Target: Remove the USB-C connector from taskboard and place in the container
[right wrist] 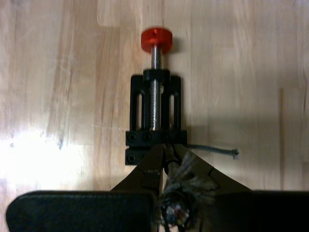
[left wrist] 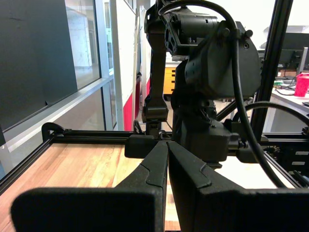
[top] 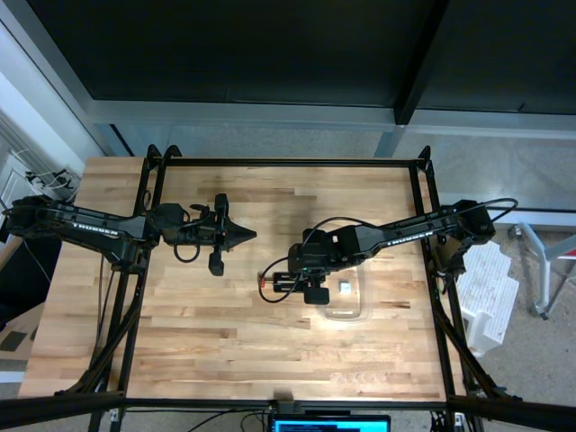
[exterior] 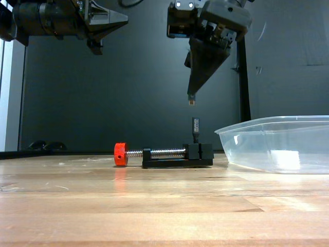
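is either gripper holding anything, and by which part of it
The right gripper, above the taskboard, looks to pinch the USB-C connector by its dark body, frayed cable end up. The left gripper, shut over the table's left side, holds nothing.

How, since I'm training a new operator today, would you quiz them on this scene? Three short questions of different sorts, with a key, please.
1. True or false: the USB-C connector lies in the container.
2. Which tool hangs over the taskboard? A) left tool B) right tool C) neither
3. Fill in: the taskboard's knob is ____.

Key:
1. False. It stands upright in the taskboard, outside the container.
2. B. The right tool hangs just above the connector with a gap between them. The left tool is shut, high up and off to the left.
3. Red.
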{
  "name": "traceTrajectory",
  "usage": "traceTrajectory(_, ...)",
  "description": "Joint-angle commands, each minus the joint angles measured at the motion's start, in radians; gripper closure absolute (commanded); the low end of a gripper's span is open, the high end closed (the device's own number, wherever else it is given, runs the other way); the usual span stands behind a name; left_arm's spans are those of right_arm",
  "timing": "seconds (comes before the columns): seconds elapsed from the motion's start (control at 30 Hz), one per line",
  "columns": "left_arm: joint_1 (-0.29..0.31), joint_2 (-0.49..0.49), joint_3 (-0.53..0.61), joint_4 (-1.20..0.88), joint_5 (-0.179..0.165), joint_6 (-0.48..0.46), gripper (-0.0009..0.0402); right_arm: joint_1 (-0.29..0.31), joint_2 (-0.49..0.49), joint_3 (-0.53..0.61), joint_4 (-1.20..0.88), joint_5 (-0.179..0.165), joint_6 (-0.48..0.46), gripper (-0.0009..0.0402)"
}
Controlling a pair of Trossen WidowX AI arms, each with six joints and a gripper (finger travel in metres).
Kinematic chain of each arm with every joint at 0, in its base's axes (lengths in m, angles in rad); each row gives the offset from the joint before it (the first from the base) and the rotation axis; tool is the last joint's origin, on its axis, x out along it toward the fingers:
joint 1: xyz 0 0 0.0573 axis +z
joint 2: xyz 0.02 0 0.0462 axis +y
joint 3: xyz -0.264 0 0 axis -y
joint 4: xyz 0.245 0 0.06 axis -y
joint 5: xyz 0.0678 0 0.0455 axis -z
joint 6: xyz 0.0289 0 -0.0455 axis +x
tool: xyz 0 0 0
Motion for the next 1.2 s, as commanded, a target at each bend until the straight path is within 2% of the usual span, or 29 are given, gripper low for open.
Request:
traceTrajectory(0.03, 0.000, 0.000, 0.000, 0.000, 0.000, 0.000, 0.0393, 0.001, 0.000, 0.050, -0.047, -0.003, -0.003, 0.0393)
traceTrajectory(0.23, 0.000, 0.000, 0.000, 0.000, 0.000, 0.000, 0.0393, 0.001, -0.015, 0.103, -0.090, -0.007, -0.006, 0.0393)
traceTrajectory(0.73, 0.000, 0.000, 0.000, 0.000, 0.000, 0.000, 0.0393, 0.001, -0.044, 0.101, -0.111, -0.006, -0.006, 0.0393)
traceTrajectory(1.0, 0.000, 0.000, 0.000, 0.000, 0.000, 0.000, 0.0393, 0.001, -0.070, 0.056, -0.110, -0.006, -0.005, 0.0393)
traceTrajectory(1.2, 0.000, 0.000, 0.000, 0.000, 0.000, 0.000, 0.0393, 0.001, -0.126, -0.023, -0.098, -0.003, -0.007, 0.0393)
